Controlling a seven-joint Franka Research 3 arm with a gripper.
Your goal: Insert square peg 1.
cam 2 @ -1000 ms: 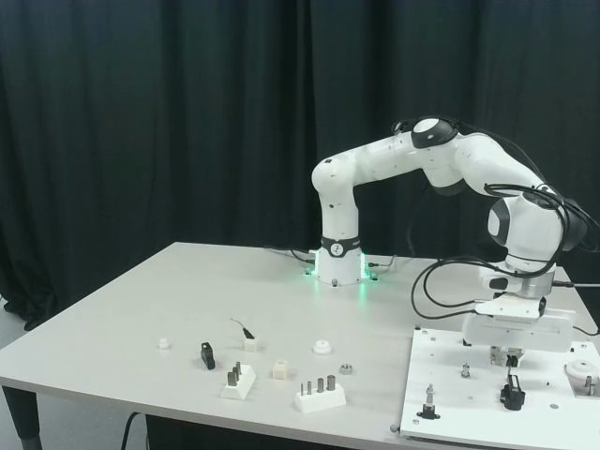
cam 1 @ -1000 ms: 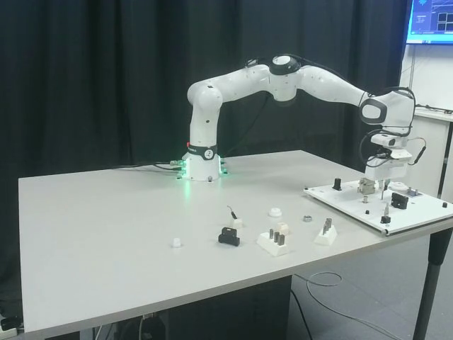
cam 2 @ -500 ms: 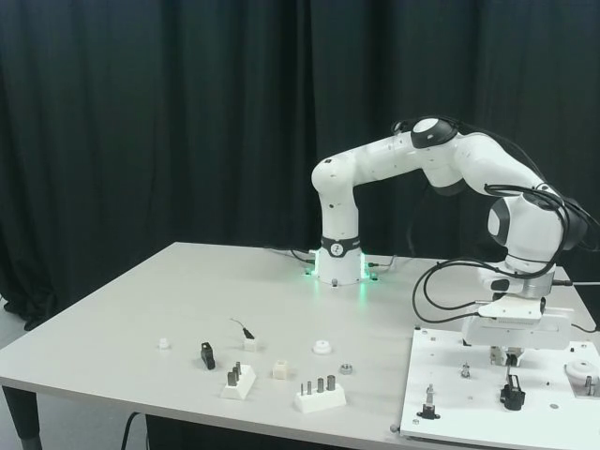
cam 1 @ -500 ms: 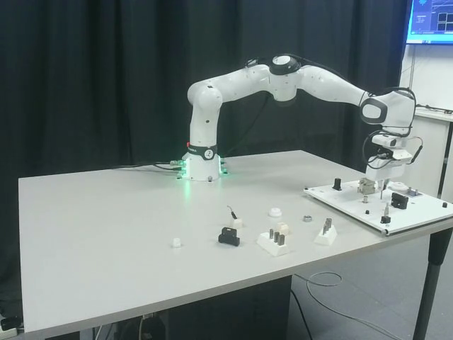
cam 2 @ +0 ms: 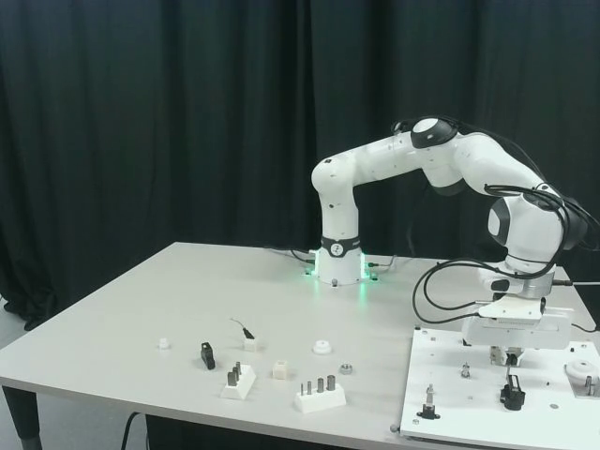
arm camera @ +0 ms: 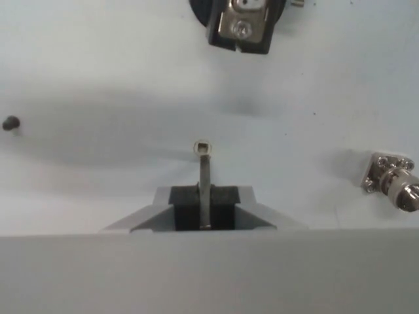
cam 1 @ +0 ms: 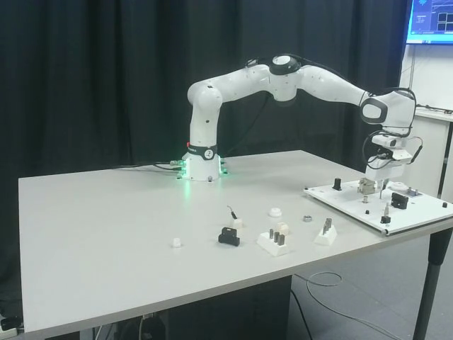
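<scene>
1. The gripper (arm camera: 204, 216) was closed on the square peg (arm camera: 205, 190), a thin grey bar clamped between its black pads, as the wrist view showed
2. The peg pointed down at the white board (cam 2: 487, 412), its tip at a small square hole (arm camera: 203, 146); whether the tip had entered the hole could not be told
3. Near the hole on the board sat a black-based metal fitting (arm camera: 243, 23), a small black screw head (arm camera: 10, 122) and a metal connector (arm camera: 393, 182) on a square flange
4. In the room views the white arm (cam 2: 441, 164) reached from its green-lit base (cam 1: 202, 166) over the board at the edge of the grey table (cam 1: 106, 227)
5. On the table apart from the board lay white peg holders (cam 2: 319, 394), a black clip (cam 1: 228, 236) and small white caps (cam 1: 176, 242)
6. No readable brand, label or writing was seen on the arm or parts; a screen (cam 1: 430, 21) in the corner of the first room view showed text too small to read
</scene>
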